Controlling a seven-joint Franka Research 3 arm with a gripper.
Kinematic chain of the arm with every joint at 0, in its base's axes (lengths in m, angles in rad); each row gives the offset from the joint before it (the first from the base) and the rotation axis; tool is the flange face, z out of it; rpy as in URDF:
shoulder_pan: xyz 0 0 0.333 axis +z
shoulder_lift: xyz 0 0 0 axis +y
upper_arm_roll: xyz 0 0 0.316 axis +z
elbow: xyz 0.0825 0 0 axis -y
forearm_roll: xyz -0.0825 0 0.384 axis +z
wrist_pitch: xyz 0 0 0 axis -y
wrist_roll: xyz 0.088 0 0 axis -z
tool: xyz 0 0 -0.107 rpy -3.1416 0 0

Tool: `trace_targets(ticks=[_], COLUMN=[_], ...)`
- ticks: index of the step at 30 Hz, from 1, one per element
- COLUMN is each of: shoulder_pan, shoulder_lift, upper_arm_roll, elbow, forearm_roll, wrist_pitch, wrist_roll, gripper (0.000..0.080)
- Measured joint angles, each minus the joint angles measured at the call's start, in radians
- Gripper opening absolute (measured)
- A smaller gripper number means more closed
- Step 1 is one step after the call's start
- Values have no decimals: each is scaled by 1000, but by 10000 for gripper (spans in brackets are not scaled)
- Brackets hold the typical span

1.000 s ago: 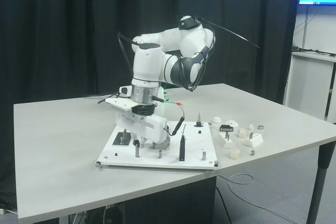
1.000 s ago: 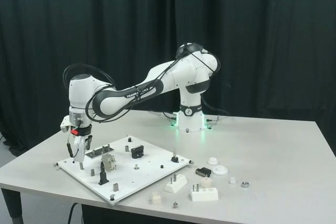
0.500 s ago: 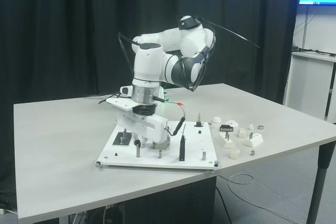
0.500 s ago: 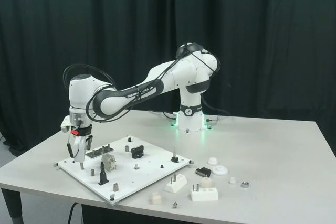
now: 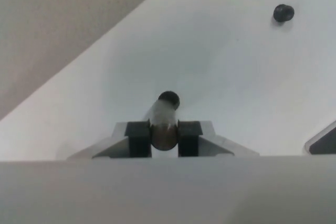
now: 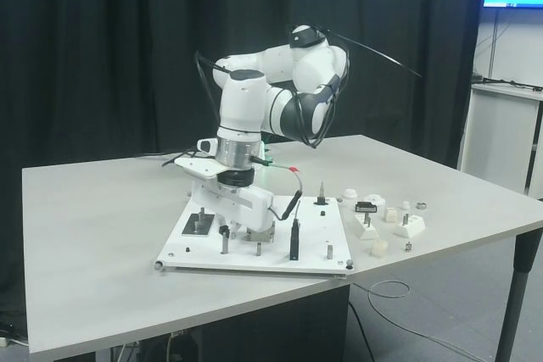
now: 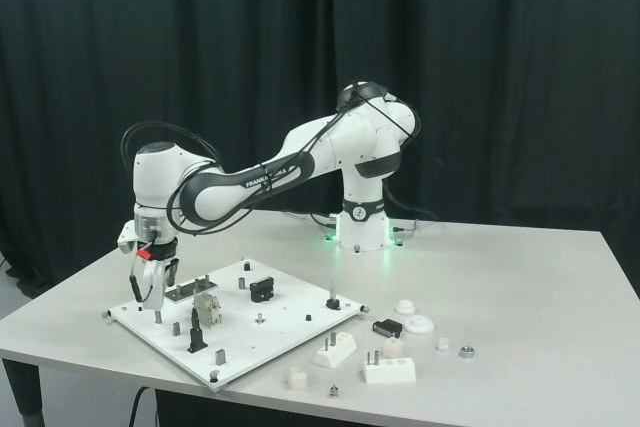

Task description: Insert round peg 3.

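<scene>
The round peg is a short grey metal cylinder, and my gripper is shut on it between two black pads. Its lower end meets a dark round spot on the white board; I cannot tell whether it is inside a hole. In the first room view the gripper holds the peg upright at the near left part of the board. The second room view has the gripper and peg at the board's left corner.
Close to the gripper on the board are a grey plate, a grey block, short pegs and a tall black part. Loose white parts lie on the table right of the board. A black dot marks the board nearby.
The arm's upper links have shifted slightly to the right in the first room view. The gripper still holds the peg at the same spot on the board.
</scene>
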Motion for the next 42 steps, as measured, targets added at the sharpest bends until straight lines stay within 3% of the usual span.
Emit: trace_targets(ticks=[41,42], shoulder_pan=[-3,-3], shoulder_lift=[3,3], upper_arm_roll=[9,8], elbow=[-2,-2], forearm_roll=[-21,-24], wrist_pitch=[33,33], wrist_roll=[12,13], gripper=[104,271])
